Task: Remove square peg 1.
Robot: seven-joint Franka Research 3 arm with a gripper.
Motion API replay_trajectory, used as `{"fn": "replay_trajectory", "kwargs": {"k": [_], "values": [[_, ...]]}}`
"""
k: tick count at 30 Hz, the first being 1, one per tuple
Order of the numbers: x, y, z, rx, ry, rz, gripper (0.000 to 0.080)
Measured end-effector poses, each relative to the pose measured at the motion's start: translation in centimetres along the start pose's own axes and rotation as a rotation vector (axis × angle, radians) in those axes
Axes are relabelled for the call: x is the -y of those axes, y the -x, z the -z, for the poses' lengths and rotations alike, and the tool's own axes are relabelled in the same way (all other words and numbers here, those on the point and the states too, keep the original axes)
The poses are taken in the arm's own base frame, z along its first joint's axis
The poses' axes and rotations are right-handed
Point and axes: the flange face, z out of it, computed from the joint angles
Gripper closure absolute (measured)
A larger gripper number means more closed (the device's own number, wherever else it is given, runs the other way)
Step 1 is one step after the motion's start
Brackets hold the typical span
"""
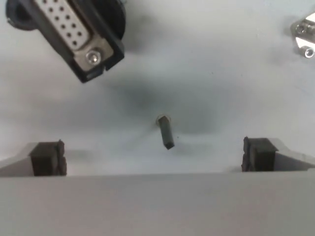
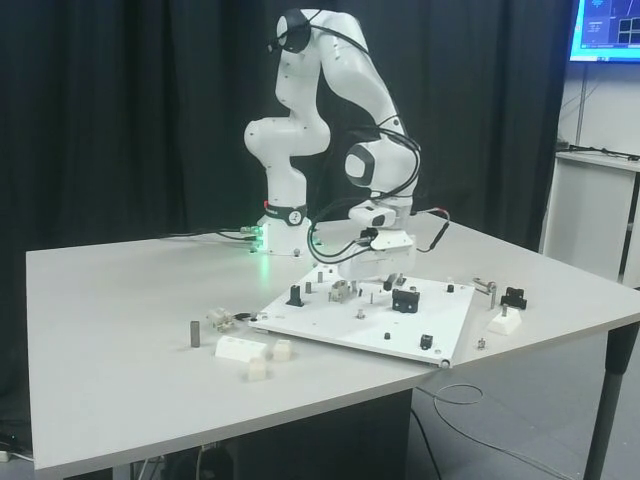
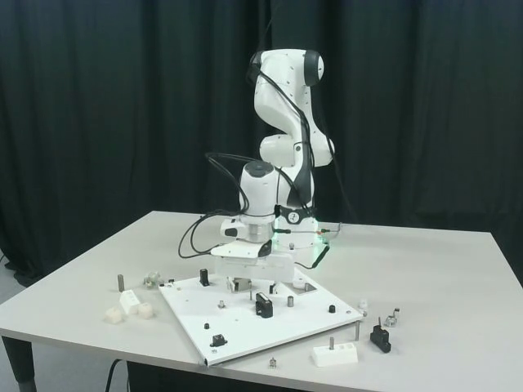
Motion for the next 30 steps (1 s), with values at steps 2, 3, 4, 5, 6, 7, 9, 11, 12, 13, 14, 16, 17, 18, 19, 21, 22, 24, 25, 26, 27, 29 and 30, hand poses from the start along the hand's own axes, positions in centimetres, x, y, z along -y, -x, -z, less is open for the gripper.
{"fn": "replay_trajectory", "kwargs": {"k": [2,3,4,5,6,7,9,11,12,13,14,16,17,18,19,21,22,24,25,26,27,29,30], "values": [[-0.1,0.1,-0.1,-0.004,-0.004,-0.002,0.0003],[-0.1,0.1,-0.2,-0.006,-0.006,-0.002,0.0003],[-0.2,0.1,-0.3,-0.008,-0.009,-0.003,0.0003],[-0.2,0.1,-0.3,-0.009,-0.01,-0.003,0.0003],[-0.3,0.2,-0.4,-0.011,-0.012,-0.004,0.0003],[-0.3,0.2,-0.4,-0.013,-0.013,-0.005,0.0003],[-0.4,0.2,-0.5,-0.016,-0.017,-0.006,0.0003],[-0.5,0.2,-0.6,-0.019,-0.021,-0.008,0.0003],[-0.5,0.3,-0.7,-0.021,-0.023,-0.01,0.0003],[-0.6,0.3,-0.7,-0.022,-0.025,-0.013,0.0003],[-0.6,0.3,-0.8,-0.022,-0.027,-0.015,0.0003],[-0.7,0.3,-0.9,-0.024,-0.031,-0.019,0.0003],[-0.7,0.3,-0.9,-0.025,-0.032,-0.021,0.0003],[-0.7,0.3,-0.9,-0.025,-0.033,-0.023,0.0003],[-0.8,0.3,-1.0,-0.024,-0.035,-0.025,0.0003],[-0.8,0.3,-1.0,-0.023,-0.039,-0.031,0.0003],[-0.8,0.3,-1.0,-0.023,-0.041,-0.035,0.0003],[-0.8,0.2,-1.1,-0.024,-0.045,-0.038,0.0003],[-0.8,0.2,-1.1,-0.025,-0.046,-0.039,0.0003],[-0.8,0.3,-1.2,-0.025,-0.046,-0.039,0.0003],[-0.9,0.3,-1.2,-0.026,-0.047,-0.04,0.0003],[-0.9,0.3,-1.3,-0.028,-0.049,-0.041,0.0003],[-0.9,0.3,-1.3,-0.029,-0.051,-0.042,0.0003]]}}
